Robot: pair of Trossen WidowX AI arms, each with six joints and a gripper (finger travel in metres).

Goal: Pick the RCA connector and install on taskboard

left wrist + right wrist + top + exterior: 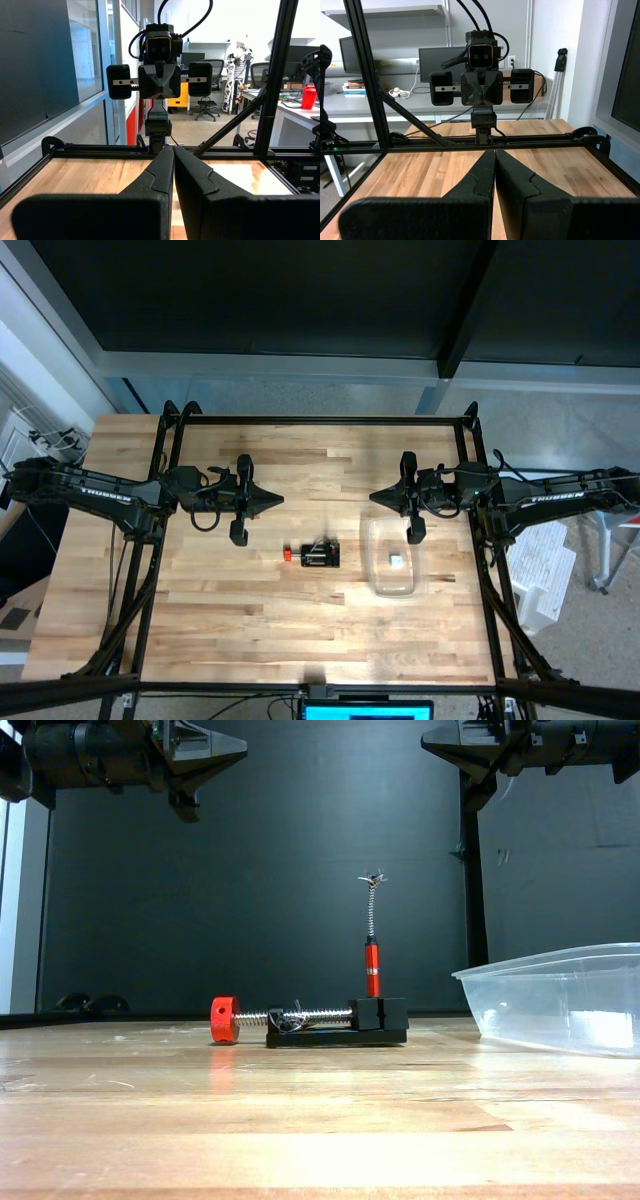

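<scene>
High view: my left gripper (272,501) and right gripper (378,498) hang pinched together, empty, above the counter (200,590). On it the taskboard (321,555) lies between them, nearer the camera, near the clear tray (390,584).

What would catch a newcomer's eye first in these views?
The small black rectangular taskboard with its red-orange nub sits midway on the wooden table, a red pin topped by coiled silver wire standing upright on it. Beside it, toward the right arm, lies a clear plastic tray holding a small white piece. The left gripper and right gripper hang shut overhead, facing each other.
</scene>
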